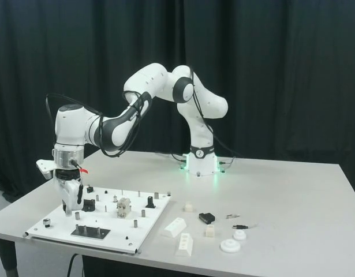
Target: Place small gear.
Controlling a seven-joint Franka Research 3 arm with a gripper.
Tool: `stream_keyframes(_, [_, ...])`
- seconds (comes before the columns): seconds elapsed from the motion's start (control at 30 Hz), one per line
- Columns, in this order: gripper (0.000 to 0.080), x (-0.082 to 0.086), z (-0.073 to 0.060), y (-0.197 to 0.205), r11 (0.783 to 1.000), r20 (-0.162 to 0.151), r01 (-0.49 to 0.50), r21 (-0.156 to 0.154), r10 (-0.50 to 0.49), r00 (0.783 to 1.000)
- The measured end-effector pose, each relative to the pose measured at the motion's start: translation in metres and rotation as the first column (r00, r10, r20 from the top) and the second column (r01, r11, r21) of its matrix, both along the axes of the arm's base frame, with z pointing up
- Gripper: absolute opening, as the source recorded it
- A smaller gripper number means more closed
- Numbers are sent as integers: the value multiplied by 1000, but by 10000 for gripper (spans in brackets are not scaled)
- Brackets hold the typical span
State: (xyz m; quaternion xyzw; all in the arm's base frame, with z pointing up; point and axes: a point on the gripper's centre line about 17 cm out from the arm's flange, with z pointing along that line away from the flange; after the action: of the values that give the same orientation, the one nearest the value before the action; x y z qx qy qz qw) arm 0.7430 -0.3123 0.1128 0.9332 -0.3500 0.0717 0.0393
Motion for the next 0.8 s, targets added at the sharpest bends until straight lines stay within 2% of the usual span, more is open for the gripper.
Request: stream_keyframes(0.8, [143,-1,1,-1,999,-7,-45,-7,45,999])
